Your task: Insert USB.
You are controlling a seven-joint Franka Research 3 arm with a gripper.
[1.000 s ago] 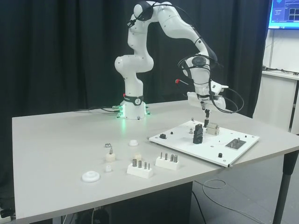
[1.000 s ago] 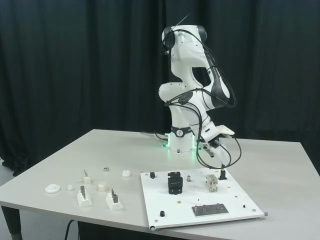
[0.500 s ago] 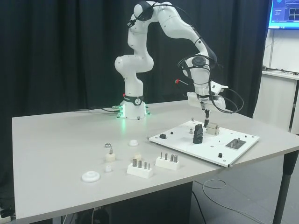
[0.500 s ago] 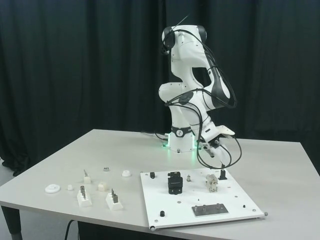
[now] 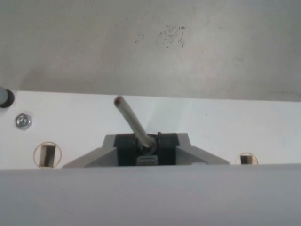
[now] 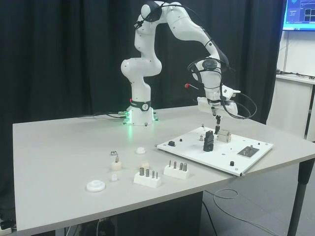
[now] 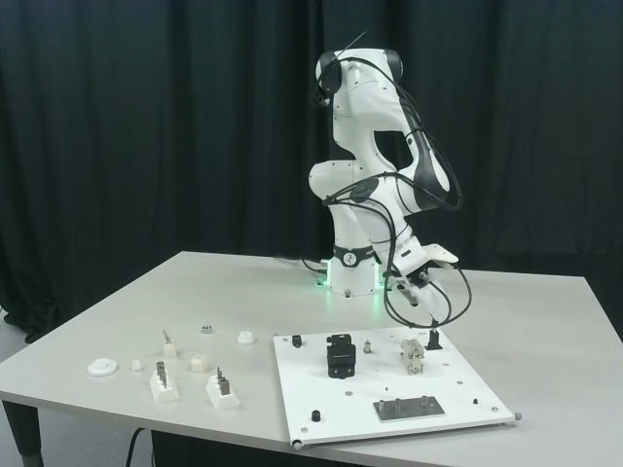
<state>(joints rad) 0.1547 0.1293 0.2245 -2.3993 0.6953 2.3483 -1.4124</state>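
I hold the tool (image 6: 217,114) above the white board's (image 6: 189,148) far edge, closed on the black USB plug (image 5: 146,148), cable (image 5: 131,120) trailing, ready to descend on its socket.

light: even, bright overhead | backdrop: dark | wrist view: soft, near edge perhaps out of focus

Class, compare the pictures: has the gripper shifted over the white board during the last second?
No. The gripper hangs at the same spot above the white board in both room views.
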